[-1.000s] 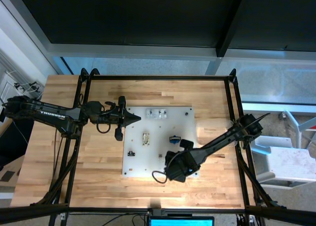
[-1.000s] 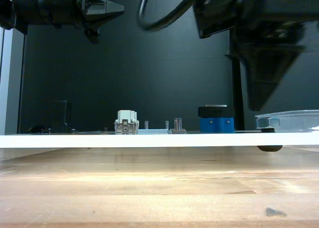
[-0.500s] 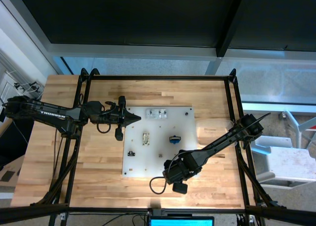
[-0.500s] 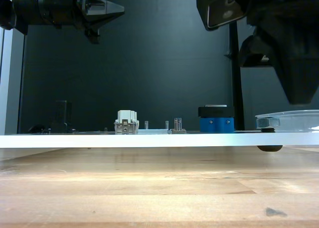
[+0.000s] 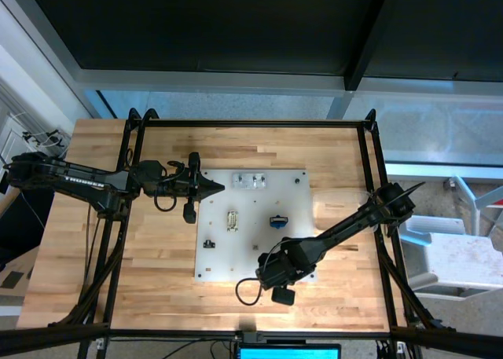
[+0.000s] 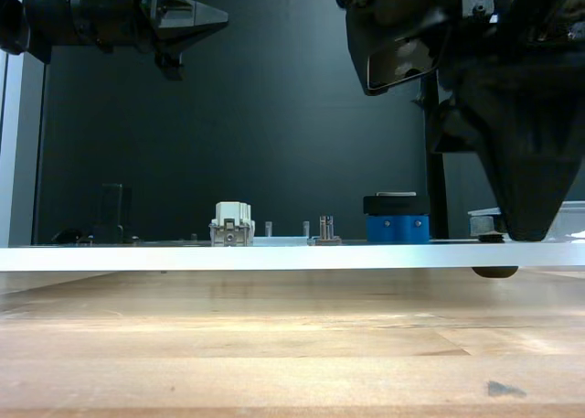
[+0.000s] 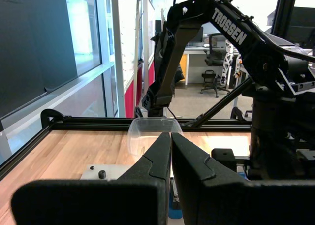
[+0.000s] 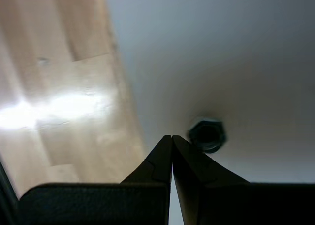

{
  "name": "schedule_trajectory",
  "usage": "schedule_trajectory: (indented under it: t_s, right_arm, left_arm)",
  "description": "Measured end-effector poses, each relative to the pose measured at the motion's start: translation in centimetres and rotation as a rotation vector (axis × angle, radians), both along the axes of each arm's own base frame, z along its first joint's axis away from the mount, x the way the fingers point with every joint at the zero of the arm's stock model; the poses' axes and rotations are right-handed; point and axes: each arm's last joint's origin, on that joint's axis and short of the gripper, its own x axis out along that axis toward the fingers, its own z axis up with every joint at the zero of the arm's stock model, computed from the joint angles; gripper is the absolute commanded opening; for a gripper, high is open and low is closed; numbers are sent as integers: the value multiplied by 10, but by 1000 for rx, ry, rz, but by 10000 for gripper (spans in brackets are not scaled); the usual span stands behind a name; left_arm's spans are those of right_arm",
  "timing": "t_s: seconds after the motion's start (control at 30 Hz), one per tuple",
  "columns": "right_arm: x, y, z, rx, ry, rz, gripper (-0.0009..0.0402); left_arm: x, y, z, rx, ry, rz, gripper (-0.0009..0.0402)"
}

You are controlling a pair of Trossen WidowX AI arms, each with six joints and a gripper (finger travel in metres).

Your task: Unfasten the M12 fastener and place in the container

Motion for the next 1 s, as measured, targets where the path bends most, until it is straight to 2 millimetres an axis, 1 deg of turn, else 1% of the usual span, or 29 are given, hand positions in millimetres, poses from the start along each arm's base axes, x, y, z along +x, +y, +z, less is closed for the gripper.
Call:
schedule_trajectory:
  t_s: [0.5, 0.53, 0.6, 0.67, 0.73, 0.8, 1.0]
  right_arm:
    - [0, -5, 0, -46, -1, -15, 0]
    - [-2, -6, 1, -67, 8, -21, 0]
    - [-8, -14, 5, -215, 23, -68, 0]
    - [-8, -19, 14, -322, -2, -125, 0]
    - [-10, -23, 23, -395, -2, -157, 0]
    - [-12, -21, 28, -393, 8, -152, 0]
    - [-11, -21, 31, -378, 9, -146, 0]
  left_arm:
    - [0, 0, 0, 0, 0, 0, 0]
    - [0, 0, 0, 0, 1, 0, 0]
    - [0, 0, 0, 0, 0, 0, 0]
    - [0, 0, 0, 0, 0, 0, 0]
    - [0, 0, 0, 0, 1, 0, 0]
    - [0, 0, 0, 0, 0, 0, 0]
    - [0, 0, 0, 0, -1, 0, 0]
